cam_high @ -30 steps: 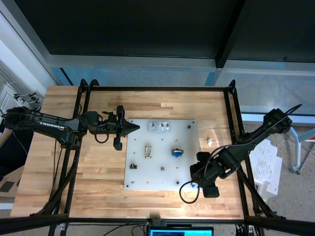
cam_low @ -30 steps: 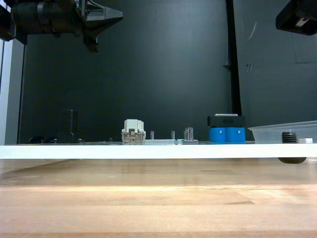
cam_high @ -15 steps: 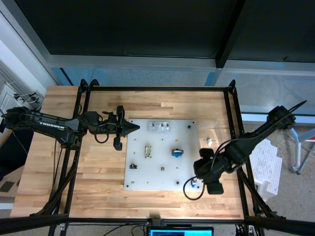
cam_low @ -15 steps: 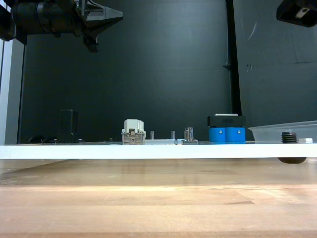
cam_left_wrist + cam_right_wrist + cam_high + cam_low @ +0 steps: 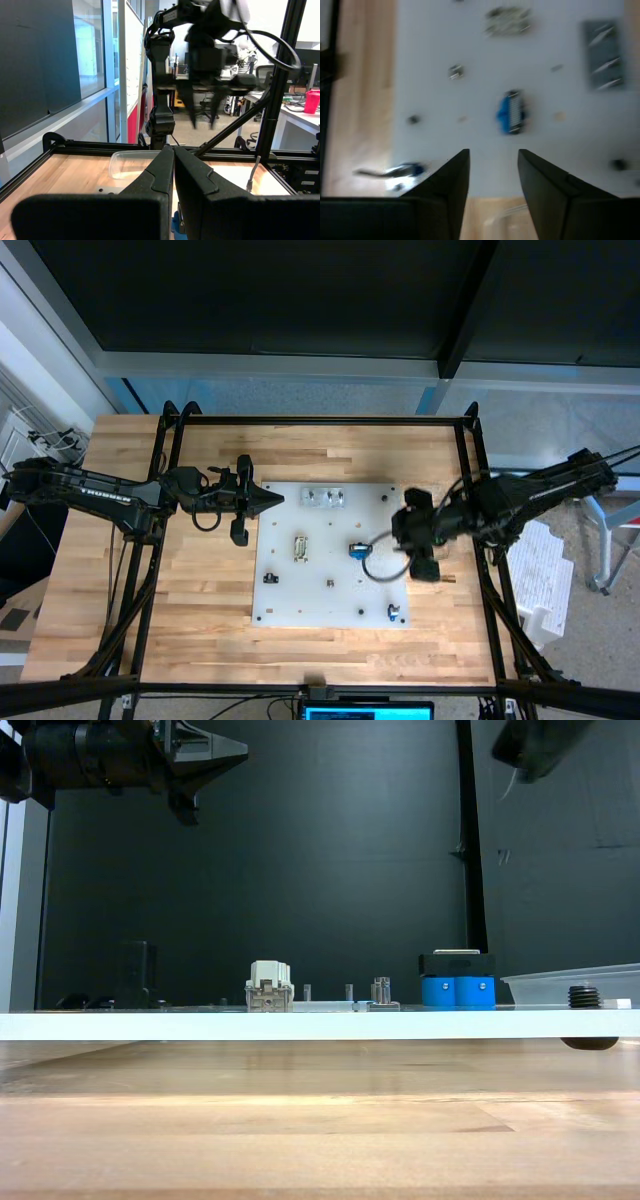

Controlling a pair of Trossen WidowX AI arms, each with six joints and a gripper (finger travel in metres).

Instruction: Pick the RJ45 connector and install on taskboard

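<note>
The taskboard (image 5: pixel 300 590) is a white square plate in the middle of the table. It carries a blue piece (image 5: pixel 358 550), a silvery block (image 5: pixel 324 498) and a pale connector housing (image 5: pixel 299 547). My right gripper (image 5: pixel 405 528) hangs high over the board's right edge. It is open with nothing between its fingers (image 5: pixel 455 185), and the board shows below it (image 5: pixel 435 115). My left gripper (image 5: pixel 268 500) is shut and empty, held high at the board's far left corner. A small pale piece (image 5: pixel 626 1004) lies in the clear tray; I cannot tell whether it is the RJ45 connector.
The clear plastic tray (image 5: pixel 131 164) stands beside the board's right edge, with a black threaded part (image 5: pixel 583 995) in it. A small blue piece with a thin wire (image 5: pixel 394 615) lies at the board's near right corner. A black frame (image 5: pixel 320 421) surrounds the table.
My right arm swung from the board's near right corner toward the far right and rose, uncovering the small blue piece there. The left arm stayed still.
</note>
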